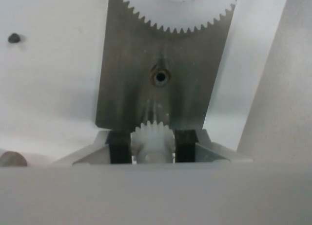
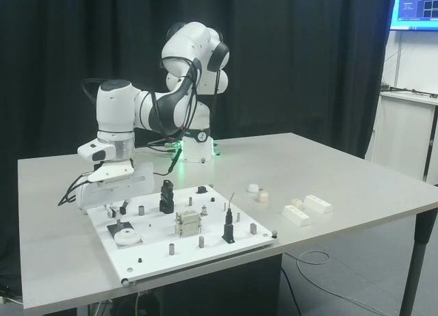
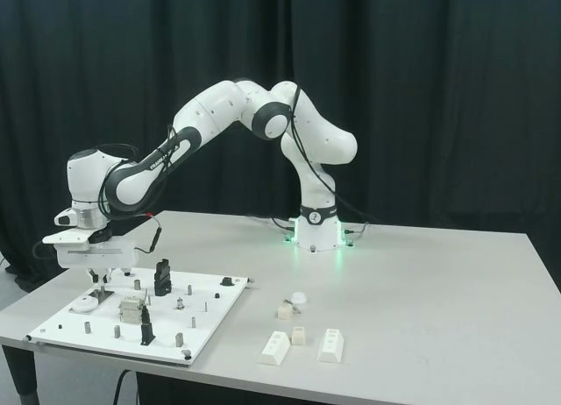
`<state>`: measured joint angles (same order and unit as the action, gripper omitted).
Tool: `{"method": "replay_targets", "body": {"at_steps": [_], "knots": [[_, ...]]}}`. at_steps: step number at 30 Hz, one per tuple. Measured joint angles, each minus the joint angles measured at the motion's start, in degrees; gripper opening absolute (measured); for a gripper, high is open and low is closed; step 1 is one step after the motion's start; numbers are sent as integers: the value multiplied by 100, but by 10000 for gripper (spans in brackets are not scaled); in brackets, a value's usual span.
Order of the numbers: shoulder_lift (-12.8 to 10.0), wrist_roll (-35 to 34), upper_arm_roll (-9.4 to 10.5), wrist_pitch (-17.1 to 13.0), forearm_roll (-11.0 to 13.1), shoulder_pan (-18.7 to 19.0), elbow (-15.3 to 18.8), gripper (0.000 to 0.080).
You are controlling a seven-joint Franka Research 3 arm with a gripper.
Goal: Insert small gear.
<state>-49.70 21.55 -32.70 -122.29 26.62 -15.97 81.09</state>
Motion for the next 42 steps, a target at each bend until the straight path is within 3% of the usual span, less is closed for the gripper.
{"method": "replay_targets", "body": {"at_steps": [15, 25, 42], "knots": [[17, 52, -12, 0, 0, 1, 54, 188], [174, 129, -9, -28, 2, 42, 327, 188], [374, 141, -4, -605, 10, 198, 778, 188]]}}
